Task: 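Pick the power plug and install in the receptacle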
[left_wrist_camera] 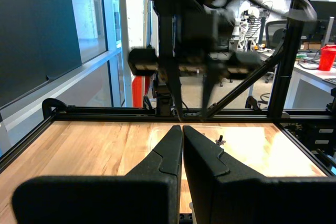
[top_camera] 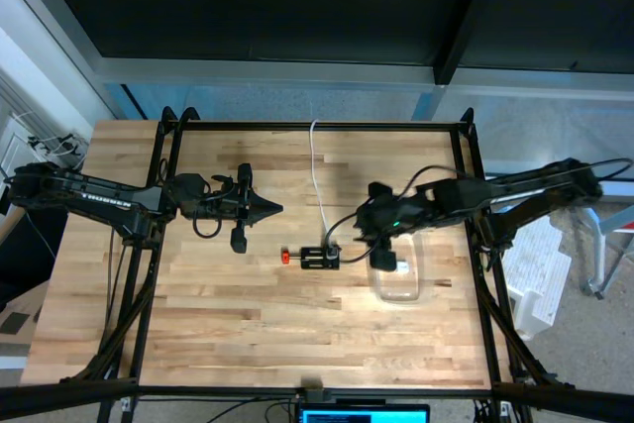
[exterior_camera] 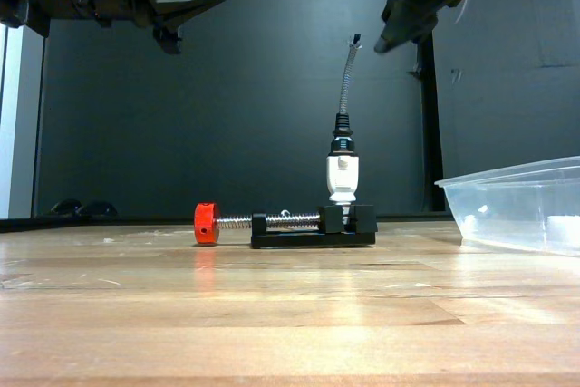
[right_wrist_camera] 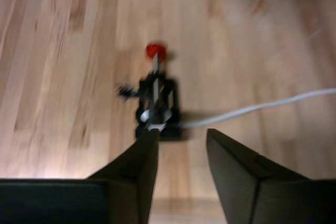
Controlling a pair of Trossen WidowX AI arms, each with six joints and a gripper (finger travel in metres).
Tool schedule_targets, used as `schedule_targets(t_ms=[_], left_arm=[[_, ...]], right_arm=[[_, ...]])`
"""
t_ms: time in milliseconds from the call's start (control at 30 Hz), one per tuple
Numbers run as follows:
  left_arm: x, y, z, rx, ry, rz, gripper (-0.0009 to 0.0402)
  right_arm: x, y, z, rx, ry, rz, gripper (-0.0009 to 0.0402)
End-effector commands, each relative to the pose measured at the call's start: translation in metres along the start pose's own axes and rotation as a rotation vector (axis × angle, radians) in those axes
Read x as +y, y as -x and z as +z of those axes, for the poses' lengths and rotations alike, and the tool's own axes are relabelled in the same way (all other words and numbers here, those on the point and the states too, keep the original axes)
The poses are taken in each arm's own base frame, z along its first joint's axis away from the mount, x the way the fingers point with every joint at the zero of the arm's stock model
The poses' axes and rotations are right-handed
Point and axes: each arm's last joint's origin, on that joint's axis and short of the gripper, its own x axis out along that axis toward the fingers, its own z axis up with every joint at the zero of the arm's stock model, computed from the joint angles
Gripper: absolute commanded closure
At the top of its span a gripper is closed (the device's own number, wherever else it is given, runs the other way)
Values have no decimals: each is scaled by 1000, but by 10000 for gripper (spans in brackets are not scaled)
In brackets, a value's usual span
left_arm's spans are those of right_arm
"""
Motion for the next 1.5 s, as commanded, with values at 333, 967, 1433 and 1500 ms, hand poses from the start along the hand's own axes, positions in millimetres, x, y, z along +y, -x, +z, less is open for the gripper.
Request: schedule_targets(t_ms=[333,967,1433,1500], left_arm=[[0,0,0,0,0,0,393],[0,0,0,0,0,0,393],[0,0,0,-1,0,0,393],[0,0,0,0,0,0,393]], right_arm=[[-32,38,-23,-498,-73,-44,388],[-40,37,-73,-813,-80,11,393],[-39,26,-85,-807,-83,43,393],[-39,26,-85,-806,-83,43,393]])
